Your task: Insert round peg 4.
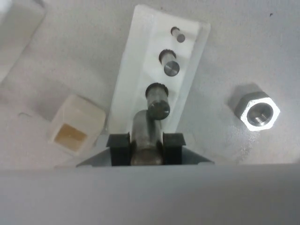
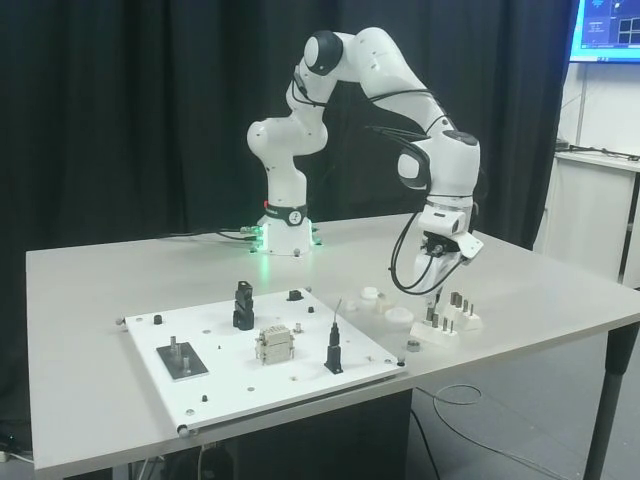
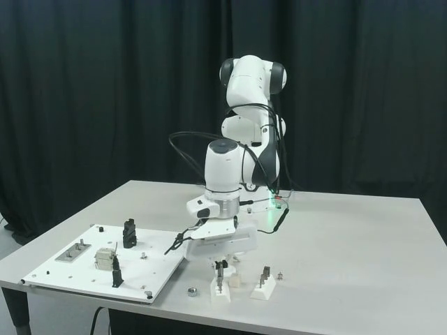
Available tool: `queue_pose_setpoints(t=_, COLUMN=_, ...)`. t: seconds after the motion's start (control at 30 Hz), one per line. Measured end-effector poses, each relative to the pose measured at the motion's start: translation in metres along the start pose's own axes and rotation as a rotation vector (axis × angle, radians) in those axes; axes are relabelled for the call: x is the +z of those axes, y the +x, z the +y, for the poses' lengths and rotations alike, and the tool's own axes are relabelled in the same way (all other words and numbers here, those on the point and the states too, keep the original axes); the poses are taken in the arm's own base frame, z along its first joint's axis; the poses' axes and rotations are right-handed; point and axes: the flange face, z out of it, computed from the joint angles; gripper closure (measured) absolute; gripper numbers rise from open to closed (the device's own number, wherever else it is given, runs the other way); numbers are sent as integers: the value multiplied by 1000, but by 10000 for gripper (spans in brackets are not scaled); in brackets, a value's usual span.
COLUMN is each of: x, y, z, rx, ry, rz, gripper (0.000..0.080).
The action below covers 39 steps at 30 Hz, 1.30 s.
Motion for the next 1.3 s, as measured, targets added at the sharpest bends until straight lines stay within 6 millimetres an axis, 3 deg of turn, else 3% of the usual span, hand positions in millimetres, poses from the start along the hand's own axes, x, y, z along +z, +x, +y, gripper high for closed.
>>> queue_pose_setpoints(t=1.3, x=-10, y=3, z=-2, rx=-2, ry=-3, rz=-20, gripper=659)
